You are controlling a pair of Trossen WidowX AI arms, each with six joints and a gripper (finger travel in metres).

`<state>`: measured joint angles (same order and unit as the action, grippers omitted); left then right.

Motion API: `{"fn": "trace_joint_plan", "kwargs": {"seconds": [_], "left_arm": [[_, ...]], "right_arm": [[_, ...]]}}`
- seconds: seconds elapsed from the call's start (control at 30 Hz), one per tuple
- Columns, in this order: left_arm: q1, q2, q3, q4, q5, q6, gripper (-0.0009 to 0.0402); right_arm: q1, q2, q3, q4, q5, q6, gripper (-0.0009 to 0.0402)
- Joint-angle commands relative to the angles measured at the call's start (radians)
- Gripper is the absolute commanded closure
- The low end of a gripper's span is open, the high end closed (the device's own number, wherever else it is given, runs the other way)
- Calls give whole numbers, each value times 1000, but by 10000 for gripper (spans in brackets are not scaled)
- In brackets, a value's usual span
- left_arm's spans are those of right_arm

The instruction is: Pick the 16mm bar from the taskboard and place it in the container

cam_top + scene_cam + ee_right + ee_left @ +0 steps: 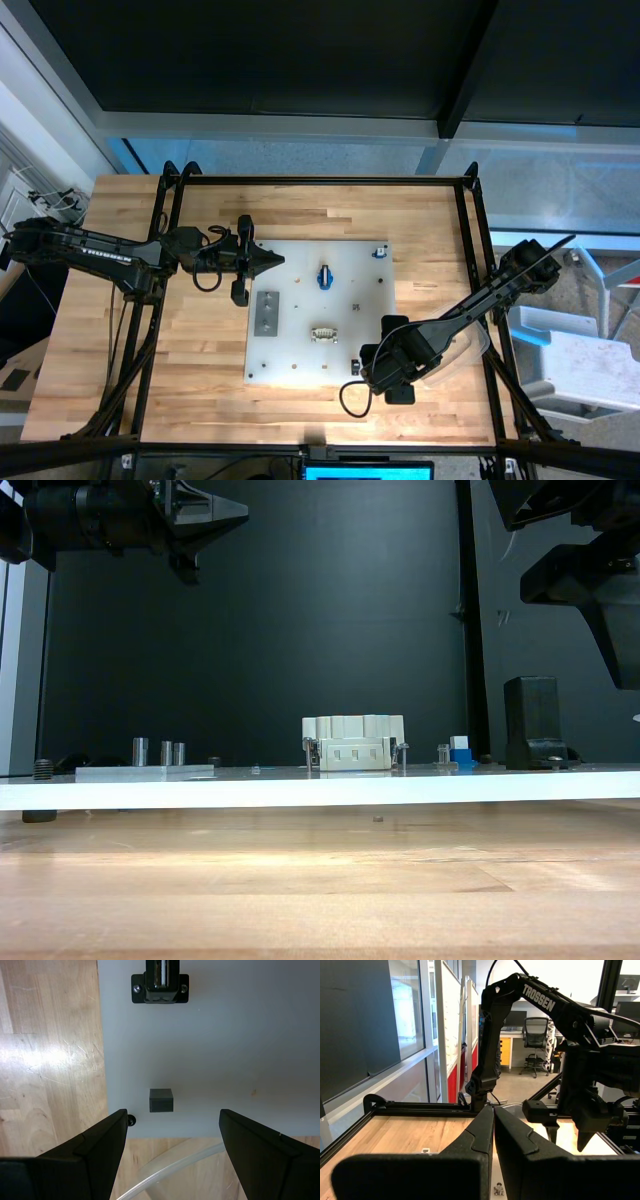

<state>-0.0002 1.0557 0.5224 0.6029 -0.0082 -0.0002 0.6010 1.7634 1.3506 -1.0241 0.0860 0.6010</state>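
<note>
Grey metal 16mm bar [161, 1100] below released right hand [172, 1116], roughly centred: stiff, light, slick; pinch flat sides. Left hand [493, 1110] clenched, empty, taskboard [290, 355] edge beneath.

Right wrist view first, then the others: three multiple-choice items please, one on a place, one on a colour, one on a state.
1. Where is the bar? A) on the white board, under the right gripper's open fingers; B) in the clear tray; C) on the grey block.
2. Its colour? A) blue; B) dark grey; C) silver.
3. The left gripper, above the board's left edge, is: A) open; B) shut on the bar; C) shut, empty.
Answers: A, it stands on bare board between the fingers; B, a dark grey square from above; C, its fingers meet around nothing.
</note>
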Motion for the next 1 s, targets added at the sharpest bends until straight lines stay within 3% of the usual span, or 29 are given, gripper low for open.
{"fn": "trace_joint_plan", "kwargs": {"seconds": [0.03,1.0], "left_arm": [[0,0,0,0,0,0,393],[0,0,0,0,0,0,393]], "right_arm": [[2,0,-4,2,1,-5,138],[6,34,-80,108,0,-11,138]]}}
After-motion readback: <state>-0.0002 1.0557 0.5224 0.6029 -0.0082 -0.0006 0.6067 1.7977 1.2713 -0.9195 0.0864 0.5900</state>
